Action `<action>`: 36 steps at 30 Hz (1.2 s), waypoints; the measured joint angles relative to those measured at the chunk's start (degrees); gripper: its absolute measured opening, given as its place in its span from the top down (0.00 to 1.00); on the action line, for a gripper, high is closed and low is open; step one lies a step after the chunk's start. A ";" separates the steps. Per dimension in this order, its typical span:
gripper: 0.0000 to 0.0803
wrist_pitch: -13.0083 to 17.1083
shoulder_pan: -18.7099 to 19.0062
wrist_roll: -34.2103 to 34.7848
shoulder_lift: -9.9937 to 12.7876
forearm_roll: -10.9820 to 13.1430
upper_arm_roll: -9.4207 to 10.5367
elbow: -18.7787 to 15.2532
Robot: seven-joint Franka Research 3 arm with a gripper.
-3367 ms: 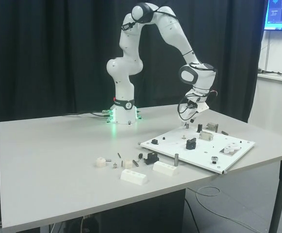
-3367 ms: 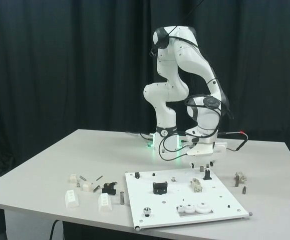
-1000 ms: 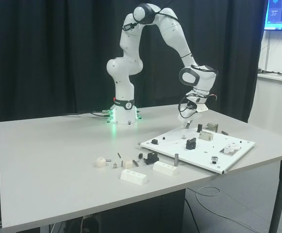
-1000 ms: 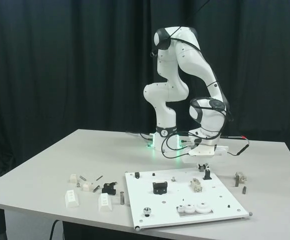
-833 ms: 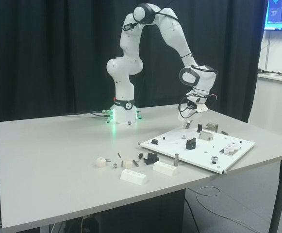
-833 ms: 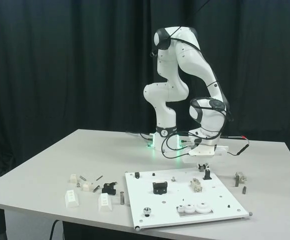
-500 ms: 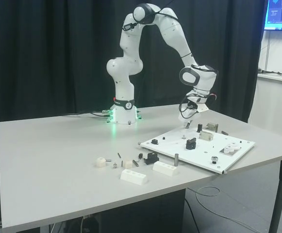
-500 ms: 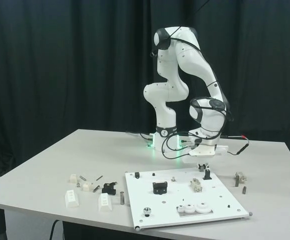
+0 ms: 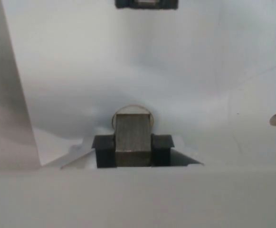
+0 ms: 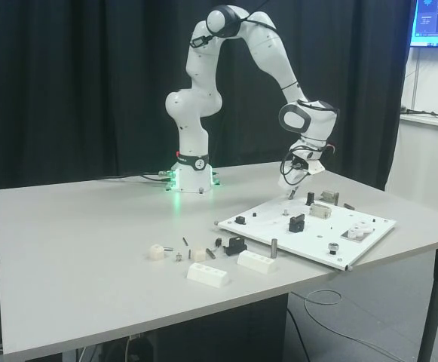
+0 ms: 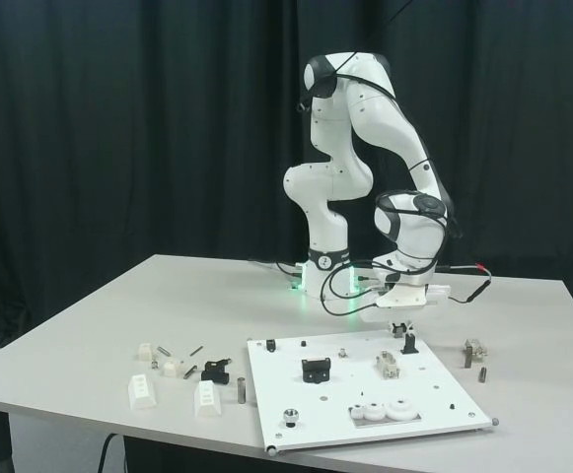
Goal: Remove square peg 4.
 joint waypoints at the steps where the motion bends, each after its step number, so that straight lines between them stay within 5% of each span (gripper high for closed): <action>1: 0.81 -0.05 -0.02 0.00 -0.02 0.04 0.01 0.01; 36: 0.81 -1.61 -0.56 2.10 -1.00 2.75 0.06 0.06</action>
